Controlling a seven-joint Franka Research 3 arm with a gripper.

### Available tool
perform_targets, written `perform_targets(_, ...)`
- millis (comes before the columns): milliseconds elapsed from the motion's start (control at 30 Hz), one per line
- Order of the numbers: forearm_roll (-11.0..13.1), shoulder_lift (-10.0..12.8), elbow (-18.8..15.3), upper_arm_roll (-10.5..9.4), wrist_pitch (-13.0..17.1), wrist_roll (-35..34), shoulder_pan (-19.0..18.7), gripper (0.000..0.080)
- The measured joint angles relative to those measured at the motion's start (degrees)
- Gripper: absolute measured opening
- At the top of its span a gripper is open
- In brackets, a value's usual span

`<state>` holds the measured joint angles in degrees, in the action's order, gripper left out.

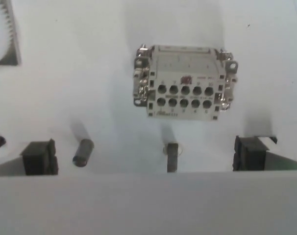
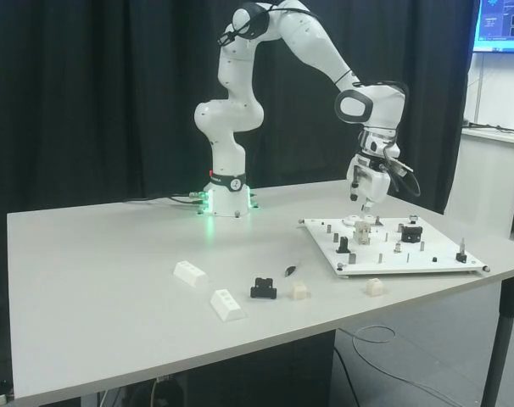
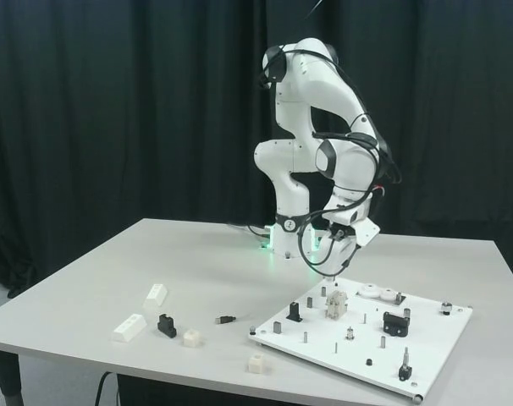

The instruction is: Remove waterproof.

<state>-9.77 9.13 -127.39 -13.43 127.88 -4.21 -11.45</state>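
Tool (image 2: 365, 203) hangs above the waterproof connector (image 1: 184, 82), fingers (image 1: 39, 157) apart, nothing held. Connector stands on the white board (image 2: 427, 259) near the counter (image 2: 104, 254) right edge, beside small black pegs (image 1: 83, 152).

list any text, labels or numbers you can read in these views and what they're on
Nothing can be read with confidence.
Connector on the white board: small printed marks beside its two rows of holes, too blurred to read.
Screen in the corner of the first room view: lines of text, too small to read.
Arm base: a small mark, unreadable.
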Motion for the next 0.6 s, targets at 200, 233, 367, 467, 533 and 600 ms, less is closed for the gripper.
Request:
perform_targets(200, 0.08, 0.95, 0.0, 0.05, 1.35, -0.18, 0.22, 0.08)
perform_targets(233, 0.1, 1.08, 0.0, 0.05, 1.5, -0.23, 0.24, 0.08)
perform_targets(367, 0.18, 1.55, 0.0, 0.01, 2.25, -0.43, 0.25, 0.08)
perform_targets(467, 0.18, 1.9, -0.02, -0.08, 2.86, -0.52, 0.23, 0.08)
perform_targets(533, 0.18, 2.07, -0.08, -0.15, 3.33, -0.58, 0.22, 0.08)
perform_targets(600, 0.17, 2.2, -0.1, -0.23, 3.57, -0.76, 0.2, 0.08)
